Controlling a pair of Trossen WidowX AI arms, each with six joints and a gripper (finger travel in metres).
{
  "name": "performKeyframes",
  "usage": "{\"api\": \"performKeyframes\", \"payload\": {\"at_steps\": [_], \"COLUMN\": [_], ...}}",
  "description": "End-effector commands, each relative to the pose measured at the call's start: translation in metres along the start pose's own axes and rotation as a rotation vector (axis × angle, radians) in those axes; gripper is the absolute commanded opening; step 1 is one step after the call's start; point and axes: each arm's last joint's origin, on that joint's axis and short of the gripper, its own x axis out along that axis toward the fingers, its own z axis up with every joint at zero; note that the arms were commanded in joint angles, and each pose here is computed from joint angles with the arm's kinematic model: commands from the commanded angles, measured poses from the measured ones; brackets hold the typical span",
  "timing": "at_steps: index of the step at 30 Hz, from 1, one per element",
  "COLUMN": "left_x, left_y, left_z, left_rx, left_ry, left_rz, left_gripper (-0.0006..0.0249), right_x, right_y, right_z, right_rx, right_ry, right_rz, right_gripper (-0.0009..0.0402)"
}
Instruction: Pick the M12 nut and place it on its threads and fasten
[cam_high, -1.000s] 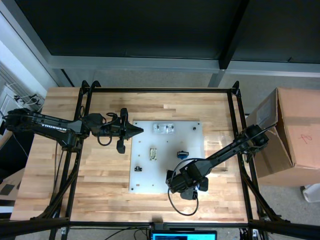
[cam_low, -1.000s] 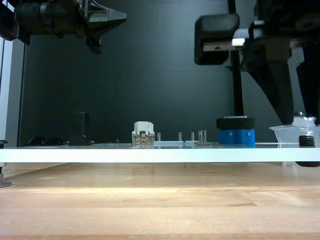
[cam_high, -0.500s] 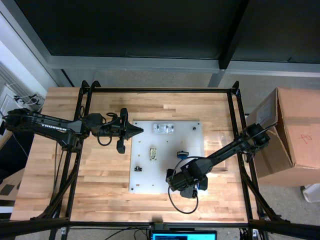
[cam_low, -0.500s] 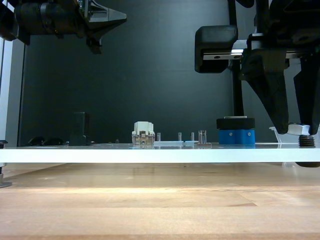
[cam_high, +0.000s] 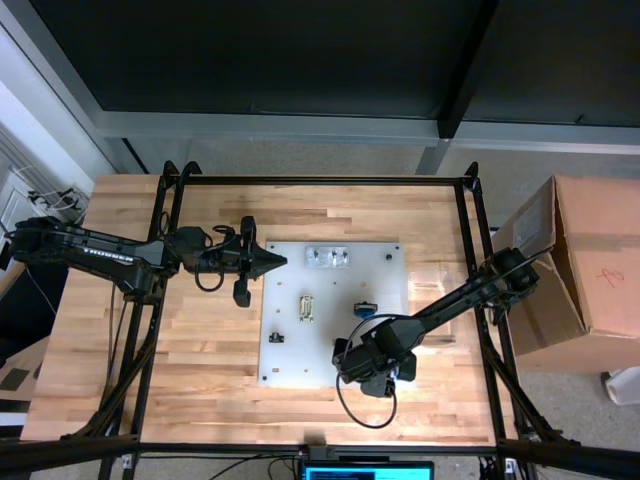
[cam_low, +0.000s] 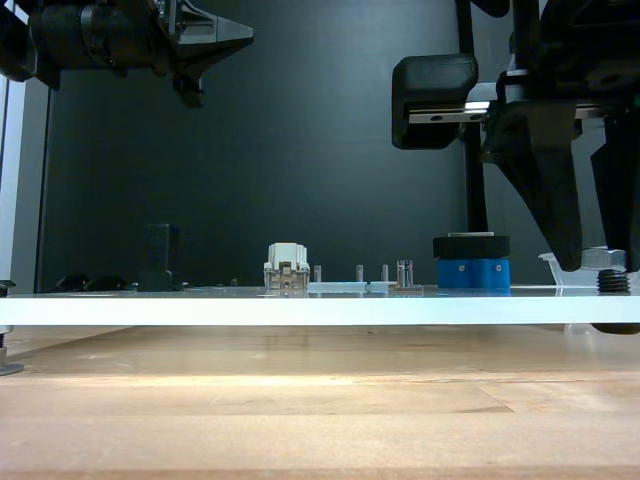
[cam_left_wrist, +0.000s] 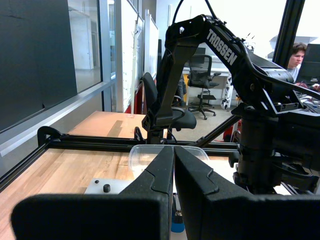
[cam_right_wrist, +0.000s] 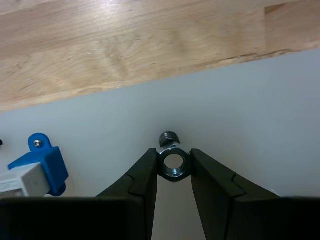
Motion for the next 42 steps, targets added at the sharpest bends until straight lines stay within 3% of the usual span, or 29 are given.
{"api": "performKeyframes", "payload": {"at_steps": [1,42], "left_x": [0.000,0.000], "left_y": [0.000,0.000], "left_z": [0.000,0.000], "left_rx": [0.000,0.000], "left_ry": [-0.001,-0.001], "left_rz": [0.000,0.000], "left_gripper": [0.0000,0.0000], "right_x": [-0.004,0.011], "right_y": [0.000,0.000], "right_z": [0.002,0.002], "right_rx": [-0.005,0.033], "right_ry": [-0.011,-0.006], "right_rz": [-0.013,-0.005], "right_gripper": [0.0000,0.0000]}}
